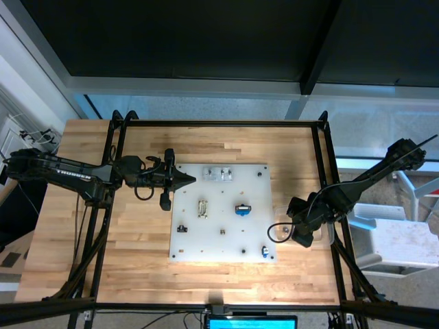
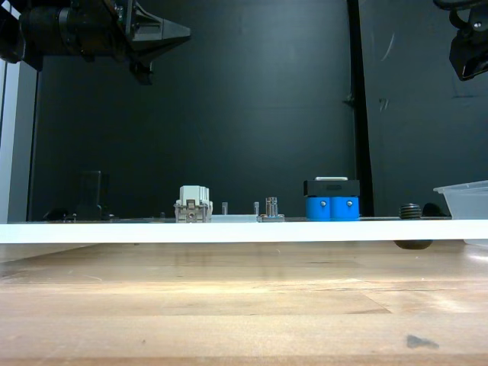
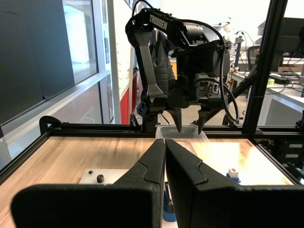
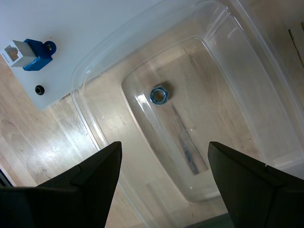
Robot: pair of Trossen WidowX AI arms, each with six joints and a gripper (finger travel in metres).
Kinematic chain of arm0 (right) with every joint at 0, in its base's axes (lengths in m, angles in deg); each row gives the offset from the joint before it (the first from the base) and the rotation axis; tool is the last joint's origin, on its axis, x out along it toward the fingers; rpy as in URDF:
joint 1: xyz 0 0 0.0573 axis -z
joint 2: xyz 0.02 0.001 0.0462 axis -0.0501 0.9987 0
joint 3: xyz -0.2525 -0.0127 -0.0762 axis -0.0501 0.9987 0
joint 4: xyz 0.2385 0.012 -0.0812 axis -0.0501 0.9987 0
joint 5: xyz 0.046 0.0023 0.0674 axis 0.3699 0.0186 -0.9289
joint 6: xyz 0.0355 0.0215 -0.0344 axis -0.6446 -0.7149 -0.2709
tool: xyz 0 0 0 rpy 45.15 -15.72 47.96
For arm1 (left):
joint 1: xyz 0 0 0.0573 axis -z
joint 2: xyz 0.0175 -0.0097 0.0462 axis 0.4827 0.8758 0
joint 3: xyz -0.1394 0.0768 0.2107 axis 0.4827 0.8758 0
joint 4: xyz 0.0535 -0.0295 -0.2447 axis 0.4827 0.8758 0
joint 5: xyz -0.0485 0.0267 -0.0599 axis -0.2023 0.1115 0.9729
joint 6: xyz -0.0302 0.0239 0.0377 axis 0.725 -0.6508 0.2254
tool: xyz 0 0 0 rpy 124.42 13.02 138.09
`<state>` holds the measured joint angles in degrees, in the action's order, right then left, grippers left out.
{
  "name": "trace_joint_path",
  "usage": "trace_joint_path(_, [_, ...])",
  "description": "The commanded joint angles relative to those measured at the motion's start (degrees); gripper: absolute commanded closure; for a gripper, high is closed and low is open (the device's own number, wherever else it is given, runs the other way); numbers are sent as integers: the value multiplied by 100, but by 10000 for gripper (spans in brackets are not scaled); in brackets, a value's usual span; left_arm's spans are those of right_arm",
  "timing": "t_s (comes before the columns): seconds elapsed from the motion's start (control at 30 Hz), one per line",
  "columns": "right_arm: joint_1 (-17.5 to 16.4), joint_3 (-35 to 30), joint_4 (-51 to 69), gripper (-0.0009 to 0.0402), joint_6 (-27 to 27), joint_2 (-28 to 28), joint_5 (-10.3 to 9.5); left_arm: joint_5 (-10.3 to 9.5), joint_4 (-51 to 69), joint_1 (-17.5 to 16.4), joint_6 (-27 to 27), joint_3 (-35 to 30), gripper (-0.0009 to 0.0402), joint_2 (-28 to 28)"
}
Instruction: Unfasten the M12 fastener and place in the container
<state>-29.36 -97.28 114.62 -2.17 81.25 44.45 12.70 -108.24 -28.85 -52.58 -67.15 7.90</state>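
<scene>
The M12 fastener, a small silver hex nut, lies flat on the floor of the clear container, near its middle. My right gripper hangs open above the container with nothing between its fingers; the high view shows it just right of the white board. The black ribbed stud stands bare on the board, with the container behind it to the right. My left gripper is shut and empty, held high over the board's far left edge.
On the board stand a blue connector block, a grey connector, a small blue-and-white jack at the near right corner and several small posts. A black frame runs around the wooden table.
</scene>
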Motion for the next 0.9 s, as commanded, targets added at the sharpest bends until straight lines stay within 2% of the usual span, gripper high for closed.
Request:
trace_joint_path(0.03, [-2, -2, -9, 139, 0, 0, 2, 0, 0, 0, 0, 0, 393, 2])
trace_joint_path(0.9, [-2, -2, -155, 139, 0, 0, 2, 0, 0, -2, 0, 0, 393, 2])
